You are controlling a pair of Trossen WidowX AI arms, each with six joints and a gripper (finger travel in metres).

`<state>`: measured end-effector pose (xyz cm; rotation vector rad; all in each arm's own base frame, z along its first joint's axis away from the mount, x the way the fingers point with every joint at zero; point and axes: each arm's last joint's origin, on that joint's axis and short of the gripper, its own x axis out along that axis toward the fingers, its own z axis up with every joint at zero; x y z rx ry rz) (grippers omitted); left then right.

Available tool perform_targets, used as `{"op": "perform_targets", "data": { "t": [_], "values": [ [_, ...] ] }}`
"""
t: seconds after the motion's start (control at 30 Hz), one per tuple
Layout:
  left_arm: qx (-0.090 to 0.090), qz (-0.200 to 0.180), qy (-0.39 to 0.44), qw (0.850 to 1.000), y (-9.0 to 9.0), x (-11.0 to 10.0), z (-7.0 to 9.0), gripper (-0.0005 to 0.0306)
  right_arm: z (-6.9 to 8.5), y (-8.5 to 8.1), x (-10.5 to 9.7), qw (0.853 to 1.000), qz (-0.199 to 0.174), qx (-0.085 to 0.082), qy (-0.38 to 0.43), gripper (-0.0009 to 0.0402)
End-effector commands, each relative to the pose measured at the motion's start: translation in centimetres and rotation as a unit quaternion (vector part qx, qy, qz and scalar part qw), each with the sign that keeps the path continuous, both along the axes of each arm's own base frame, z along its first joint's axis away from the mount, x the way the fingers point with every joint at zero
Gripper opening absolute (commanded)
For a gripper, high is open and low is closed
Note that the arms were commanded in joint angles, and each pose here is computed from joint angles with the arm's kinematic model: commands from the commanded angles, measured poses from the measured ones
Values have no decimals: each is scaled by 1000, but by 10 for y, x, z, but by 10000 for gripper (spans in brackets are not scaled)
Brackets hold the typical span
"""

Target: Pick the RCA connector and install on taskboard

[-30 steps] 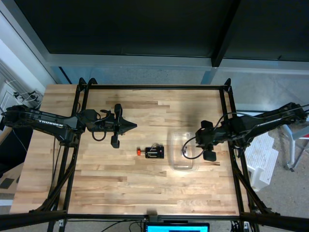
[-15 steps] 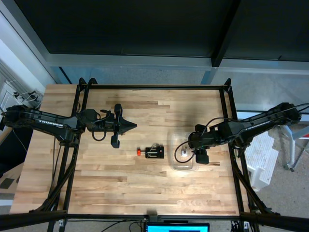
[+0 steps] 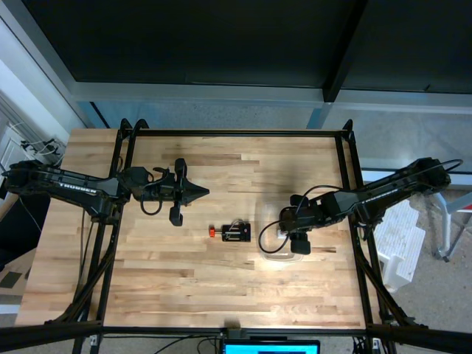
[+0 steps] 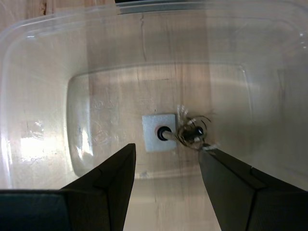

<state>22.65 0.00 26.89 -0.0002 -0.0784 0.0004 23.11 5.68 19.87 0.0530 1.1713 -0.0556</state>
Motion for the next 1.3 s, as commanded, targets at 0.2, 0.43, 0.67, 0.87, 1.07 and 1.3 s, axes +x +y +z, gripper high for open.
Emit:
{"op": "perform_targets", "data": {
  "t": [0.2, 0.43, 0.67, 0.87, 1.07, 1.3],
  "values": [
    [0, 0, 0, 1000, 0, 0, 0, 0, -9, 1, 6, 1000, -4, -14, 5, 181],
    [0, 0, 0, 1000, 0, 0, 0, 0, -20, 2, 8, 1000, -3, -12, 2, 181],
    [0, 0, 0, 1000, 0, 0, 0, 0, -23, 3, 10, 1000, -2, -10, -6, 181],
    [0, 0, 0, 1000, 0, 0, 0, 0, -27, 3, 8, 1000, -1, -12, -3, 180],
    [0, 0, 0, 1000, 0, 0, 0, 0, -26, 3, 9, 1000, -1, -10, -8, 180],
    [0, 0, 0, 1000, 0, 0, 0, 0, -33, 5, 13, 1000, 0, -11, -3, 180]
  ]
}}
